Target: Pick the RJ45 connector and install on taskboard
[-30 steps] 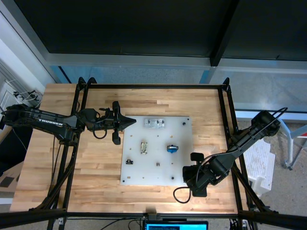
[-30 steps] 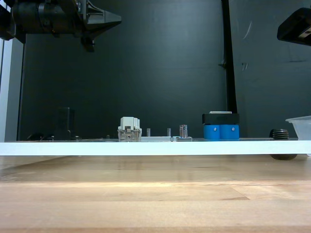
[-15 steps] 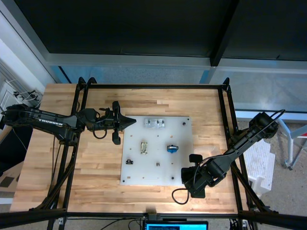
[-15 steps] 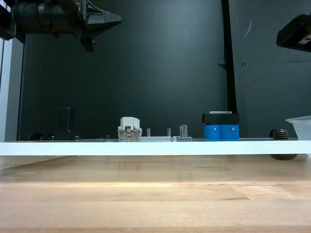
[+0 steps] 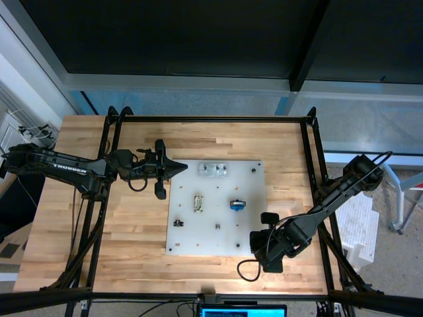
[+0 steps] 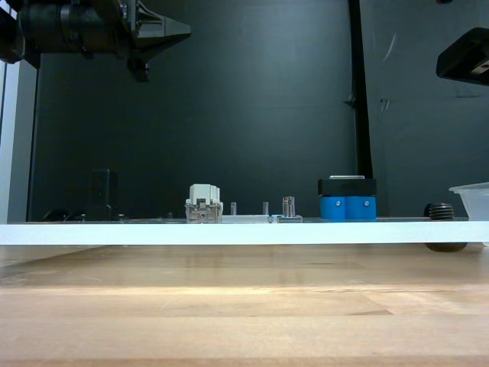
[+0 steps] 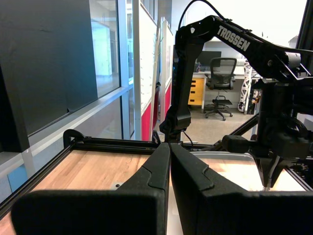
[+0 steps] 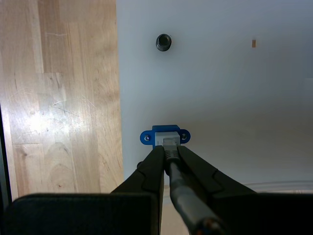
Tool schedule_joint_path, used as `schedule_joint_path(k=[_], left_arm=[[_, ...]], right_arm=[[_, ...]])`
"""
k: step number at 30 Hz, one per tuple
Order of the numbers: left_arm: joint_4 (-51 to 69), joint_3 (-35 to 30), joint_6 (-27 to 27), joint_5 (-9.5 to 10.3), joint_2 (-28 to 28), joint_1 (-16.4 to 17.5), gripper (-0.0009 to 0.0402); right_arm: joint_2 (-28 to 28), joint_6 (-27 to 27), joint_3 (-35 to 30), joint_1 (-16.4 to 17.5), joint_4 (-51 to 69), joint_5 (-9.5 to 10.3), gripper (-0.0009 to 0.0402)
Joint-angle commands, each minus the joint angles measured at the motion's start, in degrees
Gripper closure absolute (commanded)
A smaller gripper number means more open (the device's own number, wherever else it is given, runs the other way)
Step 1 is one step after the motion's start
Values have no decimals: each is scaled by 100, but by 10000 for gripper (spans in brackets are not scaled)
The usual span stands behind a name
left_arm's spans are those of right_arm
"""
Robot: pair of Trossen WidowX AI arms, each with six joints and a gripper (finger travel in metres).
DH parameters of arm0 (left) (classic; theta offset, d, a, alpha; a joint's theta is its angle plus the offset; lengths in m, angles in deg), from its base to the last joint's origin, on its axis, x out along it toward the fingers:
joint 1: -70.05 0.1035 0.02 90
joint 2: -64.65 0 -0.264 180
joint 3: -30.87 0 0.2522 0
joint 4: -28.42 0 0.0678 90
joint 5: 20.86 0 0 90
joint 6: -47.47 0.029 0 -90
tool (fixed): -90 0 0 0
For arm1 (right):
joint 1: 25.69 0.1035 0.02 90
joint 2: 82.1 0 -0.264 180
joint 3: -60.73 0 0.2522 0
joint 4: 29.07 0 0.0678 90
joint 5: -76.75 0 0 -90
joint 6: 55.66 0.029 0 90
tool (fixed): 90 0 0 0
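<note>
RJ45 connector (image 8: 170, 143) sits clamped in right pincer (image 8: 169, 150) over taskboard (image 8: 220, 88); closed, empty left pincer (image 7: 169, 145) hovers alongside.

Clear tray (image 6: 471, 200), perhaps plastic, on wooden table (image 5: 132, 224).

Beyond the right claw (image 8: 169, 149), clamped on the grey RJ45 connector (image 8: 170, 142), only a blue flanged socket (image 8: 159, 131) broke the flat white plastic taskboard (image 8: 230, 88). The closed left claw (image 5: 185, 169) hung clear above its edge.

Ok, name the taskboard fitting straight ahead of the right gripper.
The blue fitting, the taskboard's only blue one, in line with the right gripper's RJ45 connector. The left gripper hovers shut by the board's far-left corner.
</note>
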Motion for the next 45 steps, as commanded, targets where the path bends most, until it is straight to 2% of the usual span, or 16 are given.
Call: schedule_joint_path(k=[1,37,45], left_arm=[[0,0,0,-2,-2,0,393],[-2,0,0,0,0,0,393],[-2,0,2,-2,0,2,393]], right_arm=[[0,-2,37,0,-13,-4,393],[0,-7,286,13,-223,0,392],[44,0,286,15,-269,-2,361]])
